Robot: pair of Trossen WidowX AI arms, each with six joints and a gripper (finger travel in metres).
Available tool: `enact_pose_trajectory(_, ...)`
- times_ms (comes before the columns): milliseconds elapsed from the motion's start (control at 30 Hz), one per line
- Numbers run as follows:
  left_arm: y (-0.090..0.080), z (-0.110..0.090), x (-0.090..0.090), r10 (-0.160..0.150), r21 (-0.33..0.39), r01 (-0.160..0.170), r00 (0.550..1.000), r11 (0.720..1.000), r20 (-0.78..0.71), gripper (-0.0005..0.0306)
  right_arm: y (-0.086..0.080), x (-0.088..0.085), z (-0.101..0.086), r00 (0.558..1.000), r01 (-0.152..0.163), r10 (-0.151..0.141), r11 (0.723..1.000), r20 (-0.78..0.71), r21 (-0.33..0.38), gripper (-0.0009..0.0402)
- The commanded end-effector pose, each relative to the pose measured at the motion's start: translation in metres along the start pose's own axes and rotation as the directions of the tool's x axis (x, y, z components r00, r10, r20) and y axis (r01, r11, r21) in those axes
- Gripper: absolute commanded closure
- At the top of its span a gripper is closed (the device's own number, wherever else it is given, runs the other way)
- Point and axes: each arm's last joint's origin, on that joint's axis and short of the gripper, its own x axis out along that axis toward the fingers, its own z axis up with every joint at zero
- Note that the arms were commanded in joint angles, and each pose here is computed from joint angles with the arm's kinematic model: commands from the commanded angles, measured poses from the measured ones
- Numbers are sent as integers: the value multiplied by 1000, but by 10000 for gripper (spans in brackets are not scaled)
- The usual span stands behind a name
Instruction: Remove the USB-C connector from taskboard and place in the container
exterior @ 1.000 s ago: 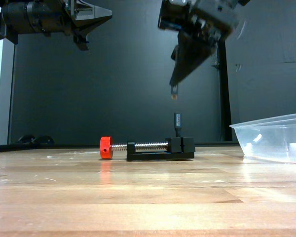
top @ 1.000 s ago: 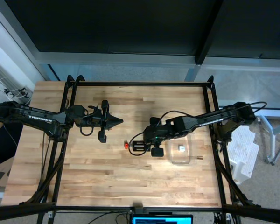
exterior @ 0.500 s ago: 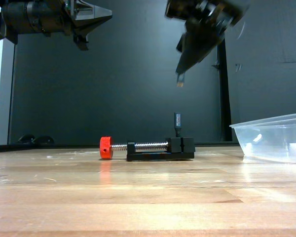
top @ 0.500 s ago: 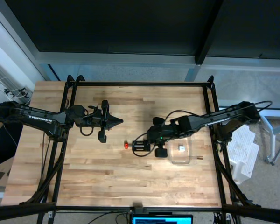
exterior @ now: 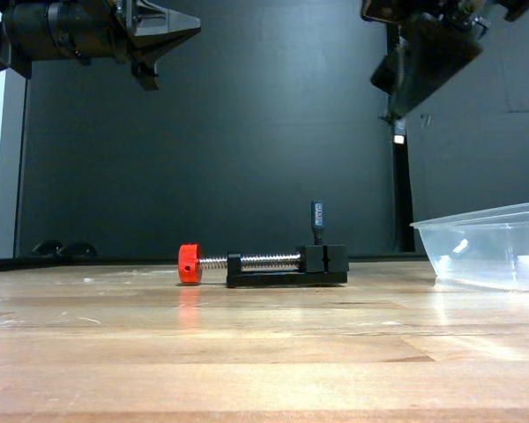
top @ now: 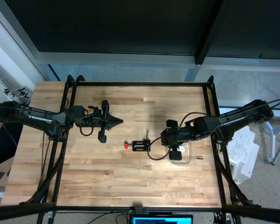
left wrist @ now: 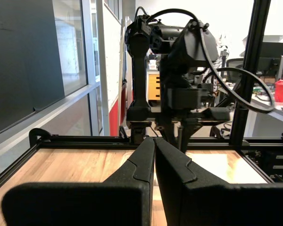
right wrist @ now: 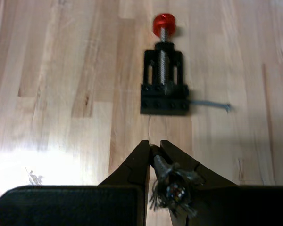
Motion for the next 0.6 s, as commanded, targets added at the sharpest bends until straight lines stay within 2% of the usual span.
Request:
enact_pose_trajectory(33,0,0,0,0,0,0,1000,1000,0,300,-2,-3,-12,1000,1,-1,1000,-11,18,389)
enact_pose_trajectory(467,0,0,0,0,0,0,1000,1000,0,300,-15,-13,-67,998,21,-16,997,-67,69,389)
enact_pose_trajectory(533,0,0,0,0,0,0,1000,1000,0,300,-16,-12,-71,997,39,-34,996,-68,79,389)
enact_pose_trajectory(600,0,0,0,0,0,0,1000,1000,0,300,-16,-12,-73,997,45,-40,996,-69,78,389)
